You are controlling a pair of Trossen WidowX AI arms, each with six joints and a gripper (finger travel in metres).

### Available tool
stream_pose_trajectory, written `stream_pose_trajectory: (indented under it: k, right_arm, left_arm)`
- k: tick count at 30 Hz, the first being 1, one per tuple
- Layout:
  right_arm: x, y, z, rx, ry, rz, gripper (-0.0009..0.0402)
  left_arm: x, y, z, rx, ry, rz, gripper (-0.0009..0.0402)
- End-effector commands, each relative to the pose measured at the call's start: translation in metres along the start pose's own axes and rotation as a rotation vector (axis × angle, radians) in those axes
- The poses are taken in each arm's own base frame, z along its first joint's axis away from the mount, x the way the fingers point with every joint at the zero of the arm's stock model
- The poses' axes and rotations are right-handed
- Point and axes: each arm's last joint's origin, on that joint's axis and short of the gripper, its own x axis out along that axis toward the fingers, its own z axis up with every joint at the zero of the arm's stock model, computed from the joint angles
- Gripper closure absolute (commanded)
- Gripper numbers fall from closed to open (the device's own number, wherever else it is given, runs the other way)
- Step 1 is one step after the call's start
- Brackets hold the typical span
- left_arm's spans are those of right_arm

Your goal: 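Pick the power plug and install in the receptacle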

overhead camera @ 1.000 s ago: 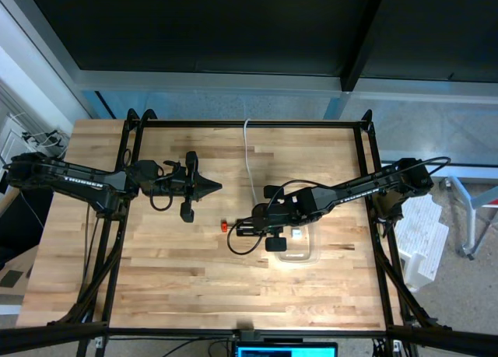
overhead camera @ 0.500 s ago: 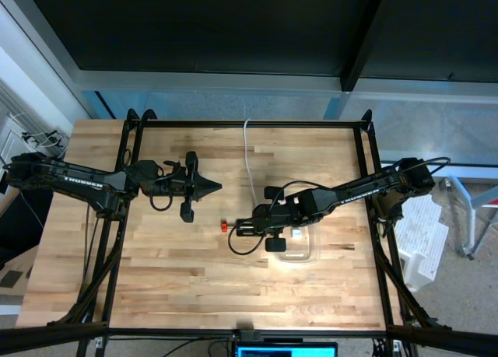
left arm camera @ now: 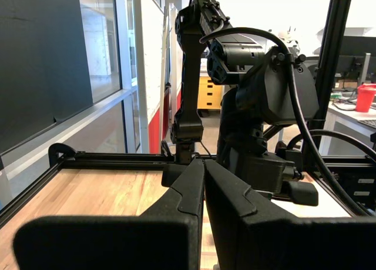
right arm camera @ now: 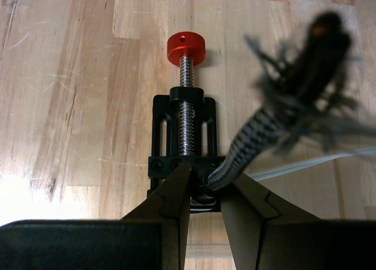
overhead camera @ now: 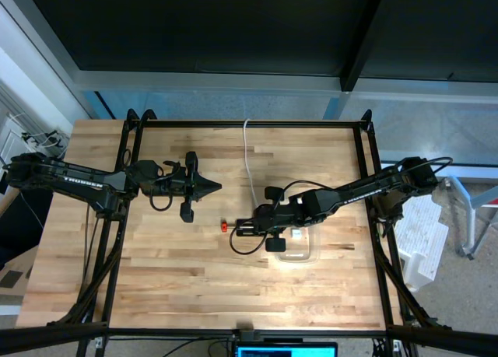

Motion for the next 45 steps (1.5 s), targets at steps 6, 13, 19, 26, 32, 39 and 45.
stream_pose_trajectory:
  k: [6, 13, 19, 26, 32, 39, 45]
  right_arm:
    - [0.012, 0.001, -0.013, -0.004, 0.018, 0.004, 0.0393]
    - [0.013, 0.002, -0.015, -0.002, 0.005, 0.000, 0.0393]
    - [0.012, 0.001, -0.014, -0.001, -0.006, 0.002, 0.0393]
    - [0.004, 0.000, -0.009, 0.006, -0.035, 0.011, 0.0392]
    - [0.001, -0.001, -0.006, 0.009, -0.045, 0.012, 0.0367]
    - [-0.004, -0.001, 0.000, 0.011, -0.054, 0.012, 0.0316]
    - [-0.006, -0.001, 0.003, 0.014, -0.061, 0.013, 0.0287]
  left_arm:
    - [0.000, 0.000, 0.000, 0.000, 0.000, 0.000, 0.0393]
    - [0.000, 0.000, 0.000, 0.000, 0.000, 0.000, 0.0393]
    - [0.000, 0.000, 0.000, 0.000, 0.000, 0.000, 0.0393]
    - [0.000, 0.000, 0.000, 0.000, 0.000, 0.000, 0.0393]
    - [0.000, 0.000, 0.000, 0.000, 0.000, 0.000, 0.0393]
    - [0.000, 0.000, 0.000, 0.000, 0.000, 0.000, 0.0393]
    - [0.000, 0.000, 0.000, 0.000, 0.000, 0.000, 0.0393]
